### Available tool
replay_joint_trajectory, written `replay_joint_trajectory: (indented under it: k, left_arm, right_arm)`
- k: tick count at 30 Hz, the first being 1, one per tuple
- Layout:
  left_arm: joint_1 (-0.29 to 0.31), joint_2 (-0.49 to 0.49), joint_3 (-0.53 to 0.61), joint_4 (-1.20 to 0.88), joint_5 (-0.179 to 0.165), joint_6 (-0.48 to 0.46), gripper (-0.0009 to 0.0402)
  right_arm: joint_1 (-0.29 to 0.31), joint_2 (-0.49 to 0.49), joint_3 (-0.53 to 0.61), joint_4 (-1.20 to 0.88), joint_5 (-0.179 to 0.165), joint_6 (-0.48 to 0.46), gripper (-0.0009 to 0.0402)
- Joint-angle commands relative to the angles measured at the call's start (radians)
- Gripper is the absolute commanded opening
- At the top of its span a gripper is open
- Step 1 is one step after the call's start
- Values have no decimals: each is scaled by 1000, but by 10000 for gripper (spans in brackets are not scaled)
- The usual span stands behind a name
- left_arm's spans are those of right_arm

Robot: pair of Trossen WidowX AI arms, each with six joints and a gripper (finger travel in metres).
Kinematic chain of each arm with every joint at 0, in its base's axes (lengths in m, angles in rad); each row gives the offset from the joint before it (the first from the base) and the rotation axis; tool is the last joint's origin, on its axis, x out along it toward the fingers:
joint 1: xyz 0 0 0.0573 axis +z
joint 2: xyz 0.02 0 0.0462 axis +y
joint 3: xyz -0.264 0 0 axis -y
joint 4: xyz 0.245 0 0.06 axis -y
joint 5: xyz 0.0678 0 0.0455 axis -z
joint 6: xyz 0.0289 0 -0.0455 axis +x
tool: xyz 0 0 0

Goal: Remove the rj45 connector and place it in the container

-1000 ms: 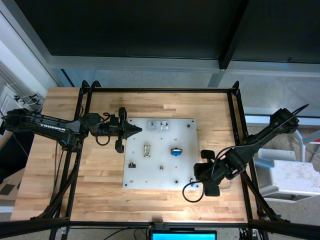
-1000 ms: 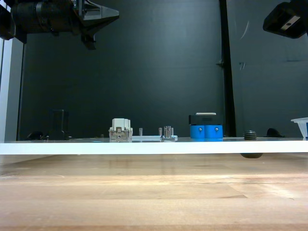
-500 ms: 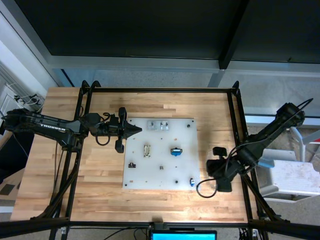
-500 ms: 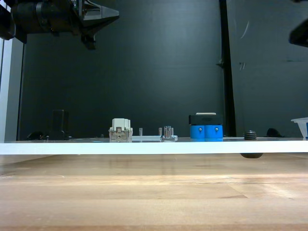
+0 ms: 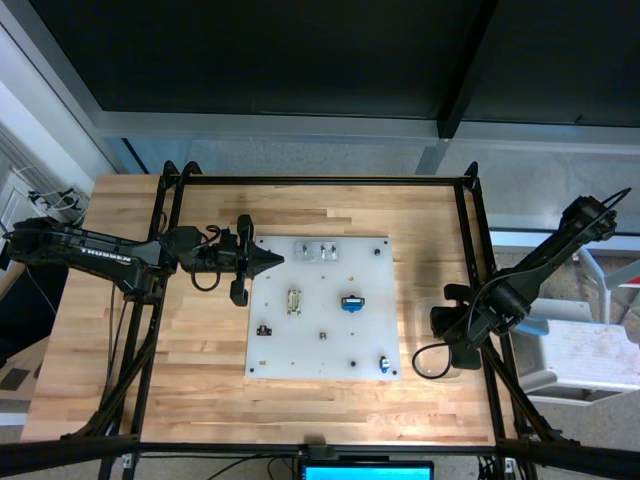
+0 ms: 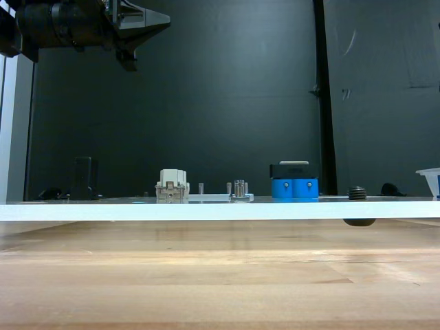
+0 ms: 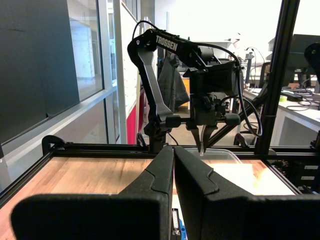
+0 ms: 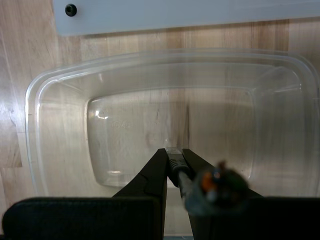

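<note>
Closer: right end effector's (image 8: 173,151) rj45 connector (image 8: 175,162) above container (image 8: 57,130); left end effector (image 5: 275,259) aloft

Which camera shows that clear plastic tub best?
Right wrist view: most of the container shows, under the right gripper holding the rj45 connector. Low view catches one corner; left wrist view sees it far beyond the left gripper over the board's edge; high view hides it.

High looks down, low looks level — both share the board (image 5: 300,355)
</note>
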Motion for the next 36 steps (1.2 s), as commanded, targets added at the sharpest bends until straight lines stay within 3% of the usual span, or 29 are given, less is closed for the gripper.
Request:
replay_joint_trajectory:
  k: [1, 9, 18, 26, 36]
  left_arm:
    - [0, 0, 0, 0, 0, 0, 1]
    - [0, 0, 0, 0, 0, 0, 1]
    - [0, 0, 0, 0, 0, 0, 1]
    - [0, 0, 0, 0, 0, 0, 1]
    - [0, 0, 0, 0, 0, 0, 1]
  right_arm:
    - [1, 2, 0, -3, 1, 2, 37]
    - [2, 8, -2, -33, -17, 7, 129]
    - [3, 8, -2, -51, -22, 7, 191]
    - [3, 8, -2, -55, -24, 7, 214]
    - [2, 8, -2, -55, -24, 8, 205]
